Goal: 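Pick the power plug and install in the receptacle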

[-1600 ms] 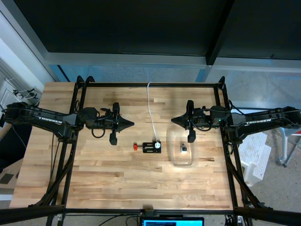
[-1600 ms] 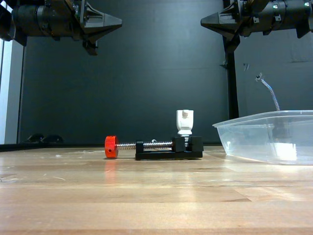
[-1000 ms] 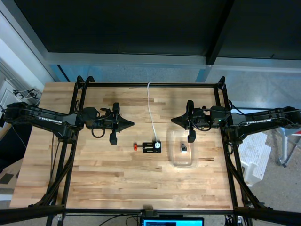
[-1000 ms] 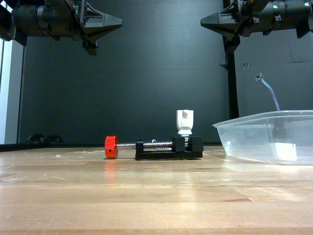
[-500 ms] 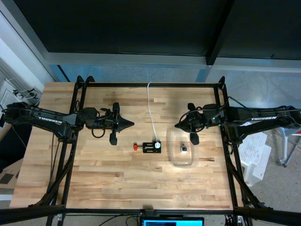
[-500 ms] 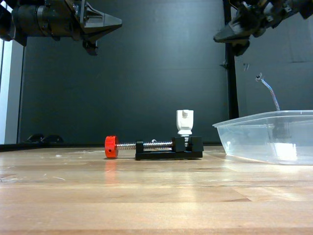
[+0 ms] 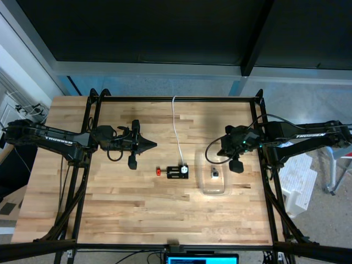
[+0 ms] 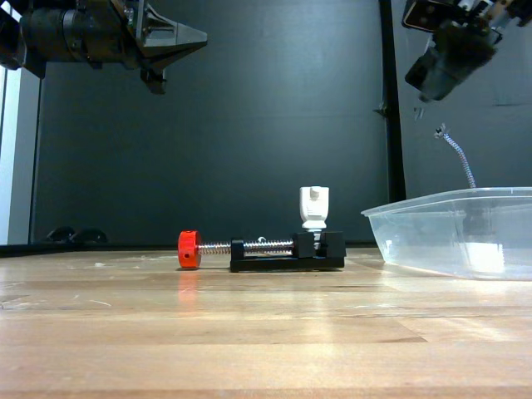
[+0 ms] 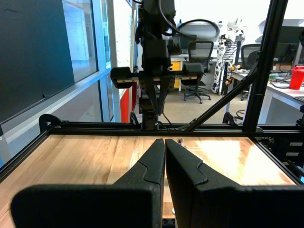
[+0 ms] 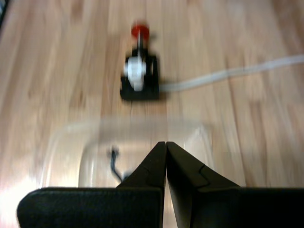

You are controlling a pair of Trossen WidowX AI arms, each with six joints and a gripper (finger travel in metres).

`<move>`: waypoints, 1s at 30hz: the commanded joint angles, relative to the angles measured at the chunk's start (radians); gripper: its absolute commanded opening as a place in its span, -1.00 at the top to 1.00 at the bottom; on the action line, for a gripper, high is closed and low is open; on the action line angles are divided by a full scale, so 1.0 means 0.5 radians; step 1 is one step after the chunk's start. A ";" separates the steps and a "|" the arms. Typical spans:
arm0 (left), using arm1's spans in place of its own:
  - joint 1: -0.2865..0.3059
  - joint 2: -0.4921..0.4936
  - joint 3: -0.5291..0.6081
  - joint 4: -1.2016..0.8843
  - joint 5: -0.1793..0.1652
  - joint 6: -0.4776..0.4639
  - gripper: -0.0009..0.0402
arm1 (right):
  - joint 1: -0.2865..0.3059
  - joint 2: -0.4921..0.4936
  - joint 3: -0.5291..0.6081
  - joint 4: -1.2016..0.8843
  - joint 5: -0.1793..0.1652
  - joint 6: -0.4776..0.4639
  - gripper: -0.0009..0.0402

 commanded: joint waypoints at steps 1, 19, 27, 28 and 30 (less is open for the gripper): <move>0.000 0.001 0.001 0.000 0.001 0.001 0.96 | 0.076 0.067 0.027 -0.122 0.002 0.010 0.96; 0.000 0.001 0.001 0.000 0.001 0.000 0.96 | 0.363 0.385 0.027 -0.317 0.216 0.227 0.60; 0.000 0.001 0.001 0.000 0.001 0.000 0.96 | 0.410 0.487 0.026 -0.310 0.216 0.348 0.20; 0.001 0.001 0.001 0.000 0.001 0.000 0.96 | 0.414 0.500 0.026 -0.307 0.216 0.369 0.16; 0.000 0.001 0.001 0.000 0.001 0.001 0.96 | 0.424 0.534 0.026 -0.303 0.212 0.400 0.10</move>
